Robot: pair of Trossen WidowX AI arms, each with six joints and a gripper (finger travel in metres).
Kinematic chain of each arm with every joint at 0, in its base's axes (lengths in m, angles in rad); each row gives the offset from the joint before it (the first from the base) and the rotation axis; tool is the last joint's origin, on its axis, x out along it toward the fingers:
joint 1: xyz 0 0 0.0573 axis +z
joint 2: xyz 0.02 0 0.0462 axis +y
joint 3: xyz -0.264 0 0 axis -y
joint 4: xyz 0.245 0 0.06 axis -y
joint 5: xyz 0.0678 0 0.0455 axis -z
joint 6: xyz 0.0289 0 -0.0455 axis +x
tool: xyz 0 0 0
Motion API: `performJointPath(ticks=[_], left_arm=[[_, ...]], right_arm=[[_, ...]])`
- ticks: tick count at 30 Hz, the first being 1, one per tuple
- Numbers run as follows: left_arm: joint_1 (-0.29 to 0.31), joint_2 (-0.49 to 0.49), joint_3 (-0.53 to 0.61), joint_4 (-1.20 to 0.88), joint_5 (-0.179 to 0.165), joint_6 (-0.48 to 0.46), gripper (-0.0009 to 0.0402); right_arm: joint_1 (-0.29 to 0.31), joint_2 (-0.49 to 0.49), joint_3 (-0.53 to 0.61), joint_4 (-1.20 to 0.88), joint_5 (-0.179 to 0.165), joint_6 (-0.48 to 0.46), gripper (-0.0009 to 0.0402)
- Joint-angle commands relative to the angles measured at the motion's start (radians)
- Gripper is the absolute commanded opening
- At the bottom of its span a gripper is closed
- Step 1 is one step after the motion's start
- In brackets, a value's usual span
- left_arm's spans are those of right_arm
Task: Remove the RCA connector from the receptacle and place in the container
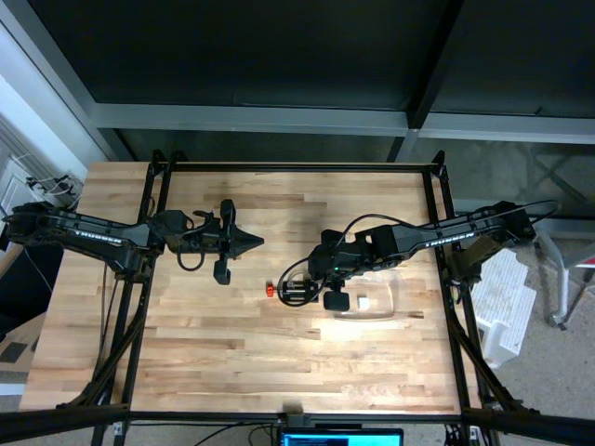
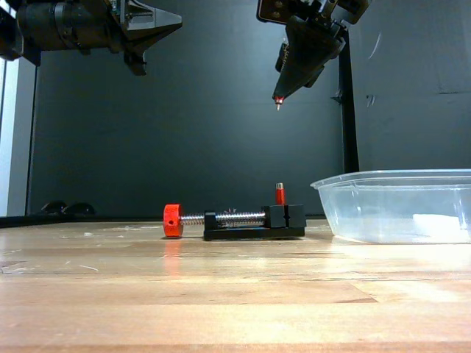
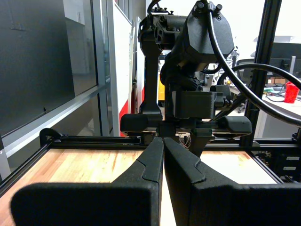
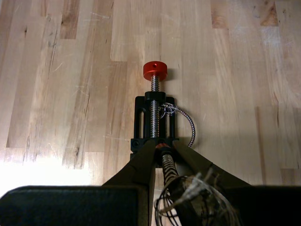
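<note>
While right hand [image 2: 280,93] grips silvery-red RCA connector [image 2: 278,104] above receptacle [image 2: 254,220] | left hand [image 2: 175,26] closed, aloft

A robotics lab: wooden workbench [image 1: 232,353] inside a black metal frame [image 1: 297,167].

Black receptacle [image 2: 254,220], red knob [image 2: 172,220]; silvery-red RCA connector [image 2: 278,103]; clear container [image 2: 353,209]; pale planked table [image 2: 221,294]; black left end effector [image 2: 179,26], right end effector [image 2: 280,94].

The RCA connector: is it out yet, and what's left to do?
Done: the RCA connector is out, clear above the receptacle. In hand: the right gripper pinches it aloft. To do: carry it over the container and release. The left gripper hangs shut, away from the work.
</note>
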Motion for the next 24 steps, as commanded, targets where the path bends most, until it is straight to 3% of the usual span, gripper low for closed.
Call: performJointPath(ticks=[1, 7, 24], left_arm=[[0.0, 0.0, 0.0, 0.0, 0.0, 0.0, 0.0], [0.0, 0.0, 0.0, 0.0, 0.0, 0.0, 0.0], [0.0, 0.0, 0.0, 0.0, 0.0, 0.0, 0.0]], right_arm=[[0.0, -0.003, -0.001, -0.005, -0.001, 0.001, 0.0], [0.002, -0.043, -0.033, -0.013, 0.0, 0.004, 0.0], [0.011, -0.277, -0.274, -0.045, 0.0, 0.06, 0.0]])
